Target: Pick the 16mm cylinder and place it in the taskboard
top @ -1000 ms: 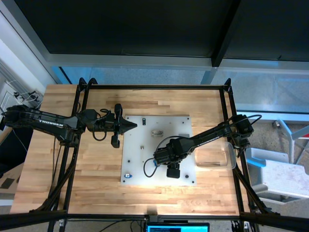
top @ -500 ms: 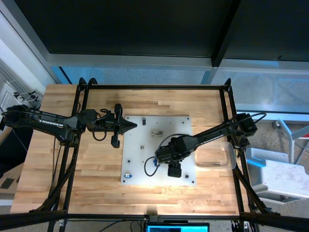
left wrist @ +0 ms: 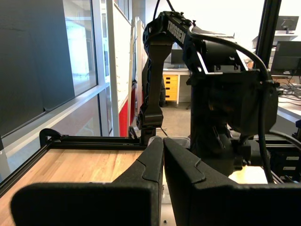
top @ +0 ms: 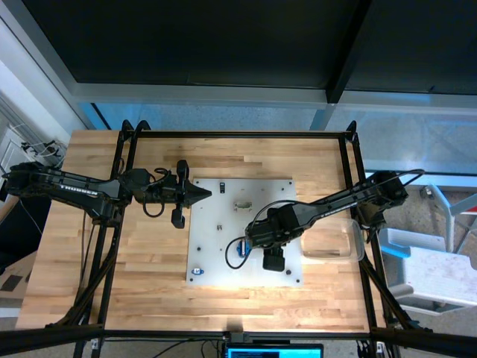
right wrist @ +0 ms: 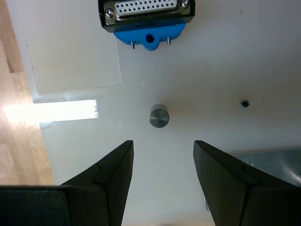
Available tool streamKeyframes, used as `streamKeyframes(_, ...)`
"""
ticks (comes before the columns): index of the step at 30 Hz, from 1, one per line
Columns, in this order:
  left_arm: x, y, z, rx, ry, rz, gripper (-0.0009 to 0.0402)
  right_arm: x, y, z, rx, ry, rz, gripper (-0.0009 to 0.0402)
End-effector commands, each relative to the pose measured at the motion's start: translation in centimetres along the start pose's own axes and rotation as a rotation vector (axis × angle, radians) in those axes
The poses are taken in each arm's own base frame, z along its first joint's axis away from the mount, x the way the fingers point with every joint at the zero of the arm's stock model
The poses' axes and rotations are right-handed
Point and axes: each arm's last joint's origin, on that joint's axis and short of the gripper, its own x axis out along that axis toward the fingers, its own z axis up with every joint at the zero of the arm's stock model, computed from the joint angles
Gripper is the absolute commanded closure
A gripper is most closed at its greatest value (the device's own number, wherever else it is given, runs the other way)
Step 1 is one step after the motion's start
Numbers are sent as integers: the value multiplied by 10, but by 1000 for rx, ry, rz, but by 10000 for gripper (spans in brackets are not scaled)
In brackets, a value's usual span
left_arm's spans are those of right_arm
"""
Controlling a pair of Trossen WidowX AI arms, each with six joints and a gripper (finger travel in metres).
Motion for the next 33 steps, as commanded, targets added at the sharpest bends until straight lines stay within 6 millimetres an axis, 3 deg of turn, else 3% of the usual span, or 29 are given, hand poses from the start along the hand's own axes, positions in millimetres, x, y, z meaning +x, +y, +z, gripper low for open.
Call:
streamKeyframes(1,0,0,0,0,0,0,393,-7,-1,-2,0,-8,3,216)
streamKeyframes(10,0,0,0,0,0,0,393,-20,-3,-6,0,-39,16,216)
streamKeyframes(33,0,0,0,0,0,0,393,-21,-3,-6,1,-43,7,216)
